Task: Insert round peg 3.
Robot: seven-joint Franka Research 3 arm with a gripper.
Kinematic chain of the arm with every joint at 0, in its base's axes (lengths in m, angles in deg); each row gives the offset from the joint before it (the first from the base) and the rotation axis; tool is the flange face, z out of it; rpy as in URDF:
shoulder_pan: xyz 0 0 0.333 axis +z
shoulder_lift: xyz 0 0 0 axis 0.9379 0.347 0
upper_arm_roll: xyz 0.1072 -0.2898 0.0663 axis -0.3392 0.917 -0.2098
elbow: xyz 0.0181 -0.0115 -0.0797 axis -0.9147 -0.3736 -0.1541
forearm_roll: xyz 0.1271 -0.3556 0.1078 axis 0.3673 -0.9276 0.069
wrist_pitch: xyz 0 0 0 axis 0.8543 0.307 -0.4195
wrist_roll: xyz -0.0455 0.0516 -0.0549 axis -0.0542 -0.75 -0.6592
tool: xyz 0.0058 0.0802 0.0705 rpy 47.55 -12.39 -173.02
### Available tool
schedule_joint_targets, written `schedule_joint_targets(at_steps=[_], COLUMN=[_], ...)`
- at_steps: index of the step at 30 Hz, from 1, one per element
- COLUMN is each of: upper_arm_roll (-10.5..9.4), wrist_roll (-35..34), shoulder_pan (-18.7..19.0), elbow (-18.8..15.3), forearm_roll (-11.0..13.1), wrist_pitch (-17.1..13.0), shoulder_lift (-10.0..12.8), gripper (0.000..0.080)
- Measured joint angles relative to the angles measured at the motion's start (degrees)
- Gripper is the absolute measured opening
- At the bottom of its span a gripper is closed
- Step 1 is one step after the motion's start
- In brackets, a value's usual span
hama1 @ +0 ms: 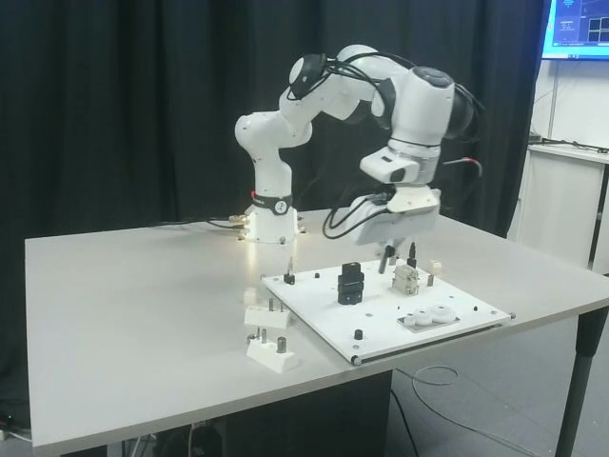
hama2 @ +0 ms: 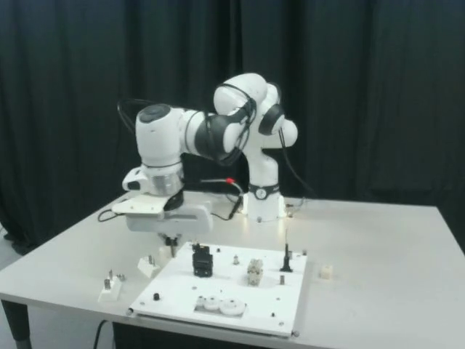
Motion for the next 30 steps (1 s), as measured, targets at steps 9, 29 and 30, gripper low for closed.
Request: schedule_joint_targets(at_steps=[9, 29, 30], upper_arm_roll=[-2.92, -3.19, -3.19], wrist_roll=[-4.93, -15.95, -16.35], shoulder_pan=[2.18, 10.88, 11.21], elbow=[-0.07, -2.13, -2.16], forearm_roll=[-1.38, -3.62, -3.73], wrist_pitch=[0.02, 0.38, 0.37], shoulder_lift=[-1.08, -1.24, -1.24], gripper=[0.0103, 0.0103, 0.0103])
